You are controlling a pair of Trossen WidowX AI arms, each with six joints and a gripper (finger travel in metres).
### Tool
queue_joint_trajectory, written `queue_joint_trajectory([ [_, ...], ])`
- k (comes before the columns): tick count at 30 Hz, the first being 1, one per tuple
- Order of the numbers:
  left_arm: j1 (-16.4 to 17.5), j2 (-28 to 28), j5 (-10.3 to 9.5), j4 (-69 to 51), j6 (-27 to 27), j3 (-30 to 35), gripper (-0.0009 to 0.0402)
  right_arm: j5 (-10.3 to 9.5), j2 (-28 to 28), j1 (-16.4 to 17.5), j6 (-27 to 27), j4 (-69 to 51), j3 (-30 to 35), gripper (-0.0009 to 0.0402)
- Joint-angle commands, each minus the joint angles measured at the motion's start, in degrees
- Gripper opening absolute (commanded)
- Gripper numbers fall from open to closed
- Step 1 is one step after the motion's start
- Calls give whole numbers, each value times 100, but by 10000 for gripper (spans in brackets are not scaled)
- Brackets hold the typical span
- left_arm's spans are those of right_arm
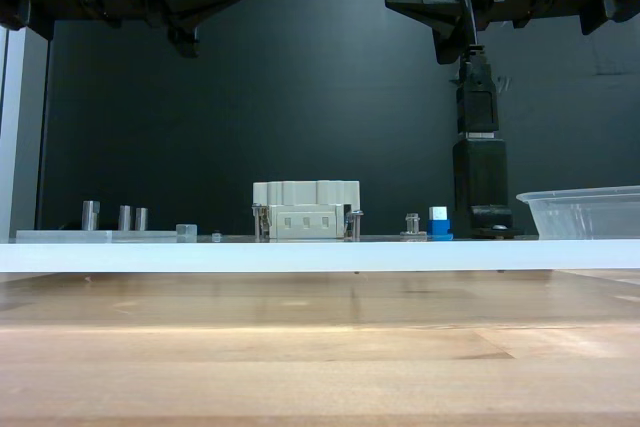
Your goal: Remove the USB connector from the USB hub and place in the container
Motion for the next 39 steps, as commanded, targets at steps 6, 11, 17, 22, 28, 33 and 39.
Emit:
queue_joint_trajectory([
  [6, 2, 2, 2, 2, 0, 0, 1, 2, 2, 2, 2, 4, 0, 0],
  [11, 0, 2, 2, 2, 0, 0, 1, 0, 2, 2, 4, 0, 0, 0],
  [17, 0, 2, 2, 2, 0, 0, 1, 7, 2, 2, 42, -157, 31, 0],
  [22, 2, 2, 2, 2, 0, 0, 1, 26, 2, 7, 188, -1416, 562, 0],
  [28, 0, 2, 2, 2, 0, 0, 1, 208, 2, 33, 393, -3060, 1314, 0],
  [33, 2, 2, 2, 2, 0, 0, 1, 208, 9, 144, 396, -4531, 1899, 0],
  [39, 0, 2, 2, 2, 0, 0, 1, 378, 9, 442, 481, -5919, 2378, 0],
])
